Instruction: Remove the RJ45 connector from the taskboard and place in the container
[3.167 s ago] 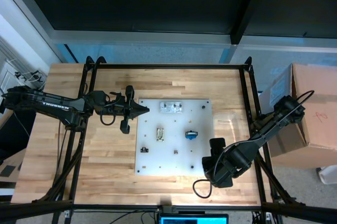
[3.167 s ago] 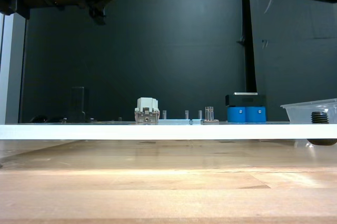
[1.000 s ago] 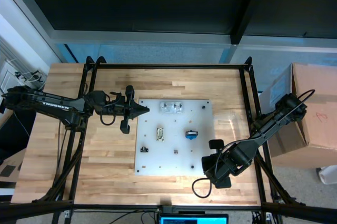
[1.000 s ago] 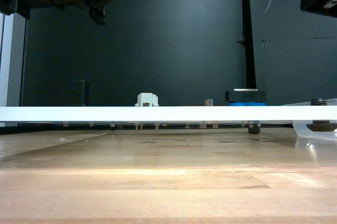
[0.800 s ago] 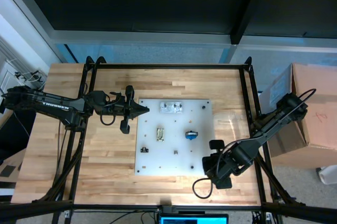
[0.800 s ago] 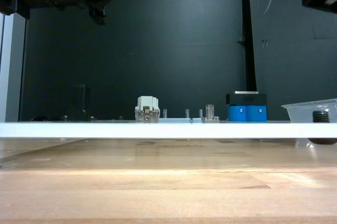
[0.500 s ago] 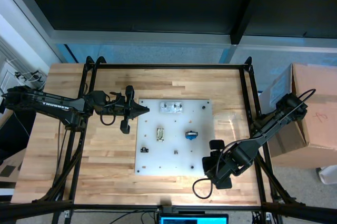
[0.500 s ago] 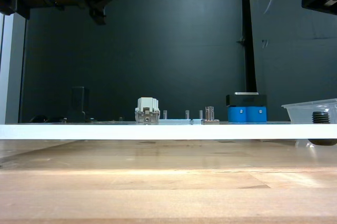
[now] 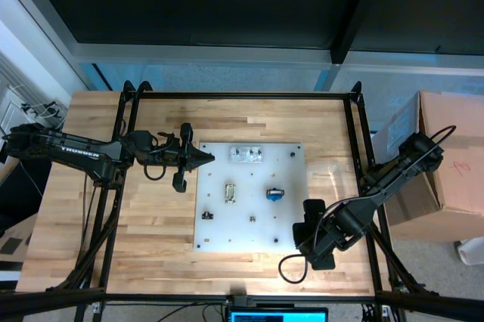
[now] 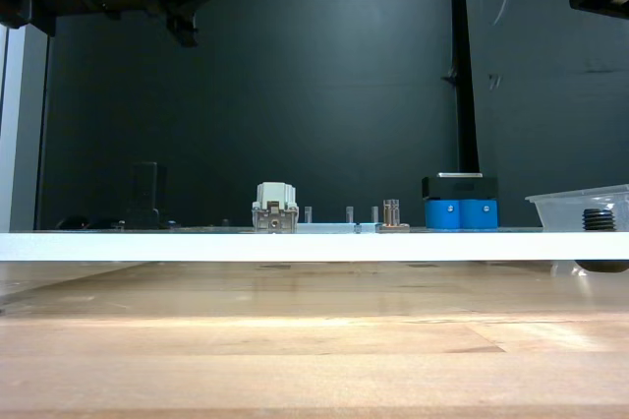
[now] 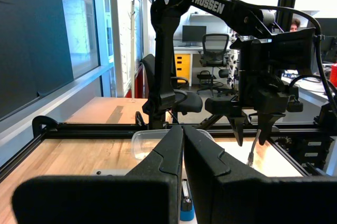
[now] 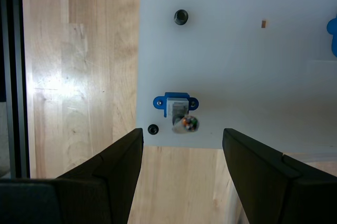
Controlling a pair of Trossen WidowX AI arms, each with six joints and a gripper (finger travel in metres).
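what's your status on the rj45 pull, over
Left tool shut, high over board left edge. Right tool open, well above RJ45 connector. Connector seated in blue mount. Nothing between.

Even overhead light, glare on tabletop

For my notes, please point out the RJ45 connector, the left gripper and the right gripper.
RJ45 connector (image 12: 181, 120): right wrist view, plug body, in its blue seat (image 12: 176, 100).
left gripper (image 9: 207, 157): high view, shut fingertips, beside the taskboard (image 9: 242, 233).
right gripper (image 12: 182, 132): right wrist view, between open fingertips, over the connector.
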